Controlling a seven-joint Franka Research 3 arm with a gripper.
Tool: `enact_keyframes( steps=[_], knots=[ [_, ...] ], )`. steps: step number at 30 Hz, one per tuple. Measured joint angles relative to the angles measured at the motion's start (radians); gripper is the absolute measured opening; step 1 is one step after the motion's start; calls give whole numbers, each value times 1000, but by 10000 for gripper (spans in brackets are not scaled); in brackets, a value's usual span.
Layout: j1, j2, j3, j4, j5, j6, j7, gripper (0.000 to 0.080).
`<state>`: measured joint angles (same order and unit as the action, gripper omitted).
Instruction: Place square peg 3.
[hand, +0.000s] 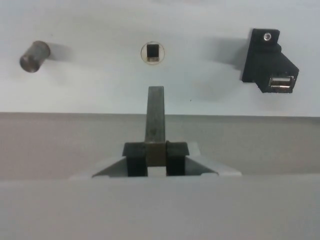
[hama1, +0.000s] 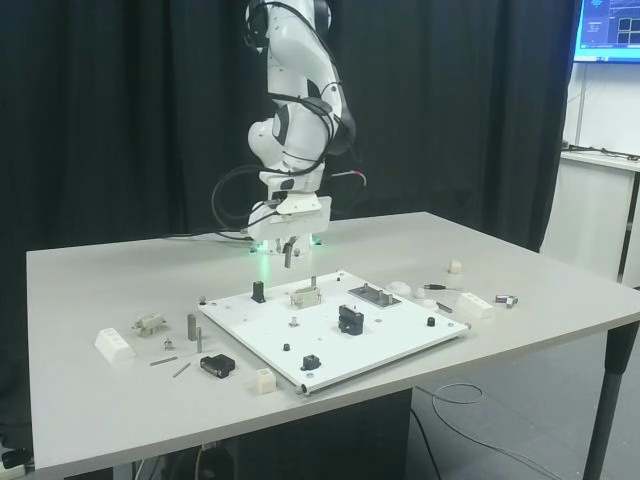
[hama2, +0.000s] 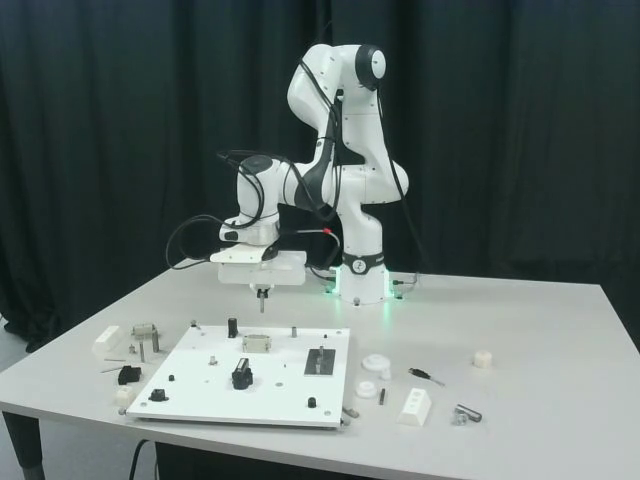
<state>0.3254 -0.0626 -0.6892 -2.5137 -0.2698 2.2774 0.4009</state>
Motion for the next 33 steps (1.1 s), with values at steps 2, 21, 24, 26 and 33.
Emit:
enact_keyframes(
  steps=[2,21,24,26,33],
  knots=[
    [0,0,1,0,0,0,1,75],
    [0,0,2,13,-28,6,8,75],
    [0,0,2,20,-39,13,9,75],
    [-1,0,2,27,-47,15,12,75],
    [-5,0,2,52,-89,36,27,75]
  ],
)
